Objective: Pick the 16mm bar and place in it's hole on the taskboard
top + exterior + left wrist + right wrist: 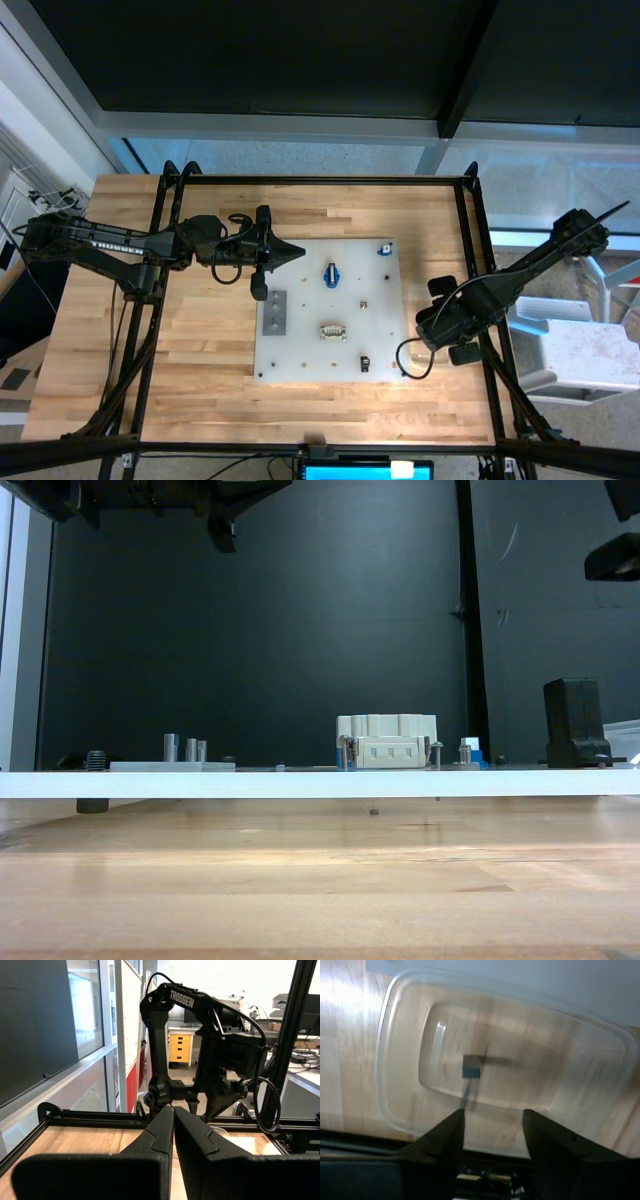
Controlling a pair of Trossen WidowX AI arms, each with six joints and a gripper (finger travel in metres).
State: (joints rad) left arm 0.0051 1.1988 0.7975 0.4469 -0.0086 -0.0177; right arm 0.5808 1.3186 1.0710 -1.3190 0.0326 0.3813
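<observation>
Your left gripper (298,252) was pinched shut on nothing, high over the board (300,350). Below it, three bars stood in a grey block (273,312) — the fattest, maybe the 16mm bar (170,747), stood straight up, but I could not tell for sure. Your right gripper (492,1112) hung open and empty — a clear tray (400,1085) lay under it.
</observation>
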